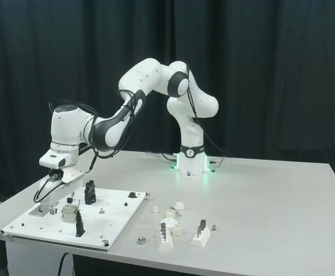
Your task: Pick round peg 4.
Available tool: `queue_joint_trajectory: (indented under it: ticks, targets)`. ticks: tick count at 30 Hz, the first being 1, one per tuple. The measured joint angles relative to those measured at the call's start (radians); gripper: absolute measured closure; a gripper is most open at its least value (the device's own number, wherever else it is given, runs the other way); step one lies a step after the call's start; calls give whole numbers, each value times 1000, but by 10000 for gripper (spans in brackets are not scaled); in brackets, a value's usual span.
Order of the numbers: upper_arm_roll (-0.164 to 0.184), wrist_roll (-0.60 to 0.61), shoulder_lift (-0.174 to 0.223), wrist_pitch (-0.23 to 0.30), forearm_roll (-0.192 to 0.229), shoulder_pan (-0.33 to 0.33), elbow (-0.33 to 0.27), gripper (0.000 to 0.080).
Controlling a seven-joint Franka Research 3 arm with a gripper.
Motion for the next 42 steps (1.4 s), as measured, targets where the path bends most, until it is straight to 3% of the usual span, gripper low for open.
queue_joint_trajectory:
  ticks: [42]
  targets:
    - [0, 29, -19, -18, 1, 2, 2, 3]
